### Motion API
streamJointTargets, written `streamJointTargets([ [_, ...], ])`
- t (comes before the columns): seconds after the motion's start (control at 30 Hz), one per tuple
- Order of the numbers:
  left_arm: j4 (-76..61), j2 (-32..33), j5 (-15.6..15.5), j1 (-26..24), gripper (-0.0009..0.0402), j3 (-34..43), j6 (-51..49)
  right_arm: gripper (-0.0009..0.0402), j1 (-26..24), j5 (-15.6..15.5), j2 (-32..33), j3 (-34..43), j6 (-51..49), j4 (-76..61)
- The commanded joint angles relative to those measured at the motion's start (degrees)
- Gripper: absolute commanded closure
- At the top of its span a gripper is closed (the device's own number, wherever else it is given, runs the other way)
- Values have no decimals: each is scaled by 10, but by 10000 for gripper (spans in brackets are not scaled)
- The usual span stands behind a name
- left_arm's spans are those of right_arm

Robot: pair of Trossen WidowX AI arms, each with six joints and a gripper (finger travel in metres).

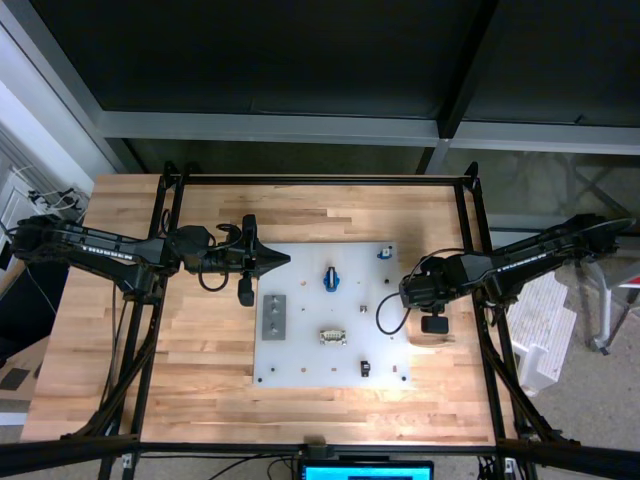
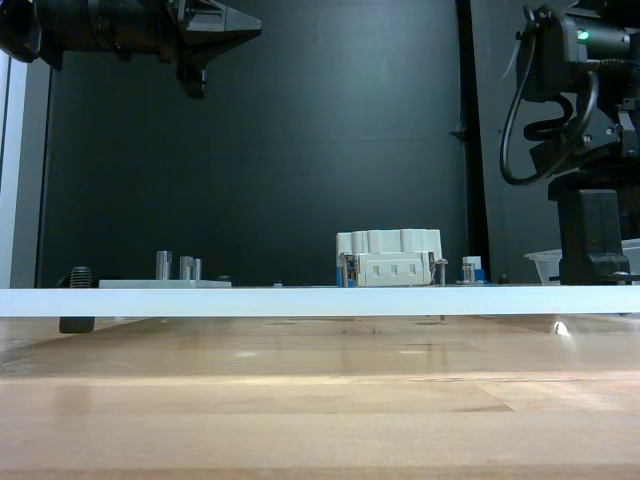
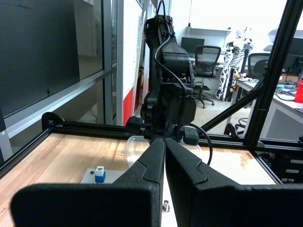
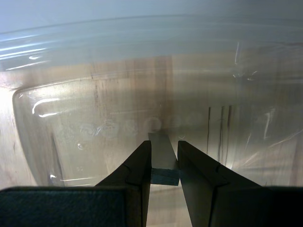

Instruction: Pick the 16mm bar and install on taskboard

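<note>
Right wrist view: down inside a clear plastic tray (image 4: 94,118), with the right gripper (image 4: 164,144) clenched on a short grey metal 16mm bar (image 4: 162,153), clear of any seat. High view: beside the right edge of the white task board (image 1: 300,360). Over its left edge, well above, the left gripper (image 1: 283,260), pinched together, grasping nothing.

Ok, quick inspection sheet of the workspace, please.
Surface: wooden table, white taskboard in the middle.
Job's things: 16mm bar held by the right gripper, inside the clear tray.
Clutter: the tray sits beside the board's right edge.
Grippers: left gripper shut, high over the board's left edge; right gripper shut on the bar, down in the tray.
Cables: black cable looping off the right arm.
Surroundings: black frame around the table.
</note>
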Motion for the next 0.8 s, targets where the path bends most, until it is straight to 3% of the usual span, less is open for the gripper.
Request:
streamJointTargets([
  [0.03, 0, 0, 0, 0, 393, 0, 0, 393, -11, -30, -1, 5, -4, 2],
  [0.23, 0, 0, 0, 0, 393, 0, 0, 393, -29, -59, -5, 12, -3, 4],
  [0.4, 0, 0, 0, 0, 392, 0, 0, 393, -30, -121, -5, 12, 5, 6],
  [0.53, 0, 0, 0, 0, 393, 0, 0, 378, -29, -118, -5, 12, 12, 7],
  [0.8, 0, 0, 0, 0, 393, 0, 0, 273, -26, -116, -5, 21, 56, 13],
])
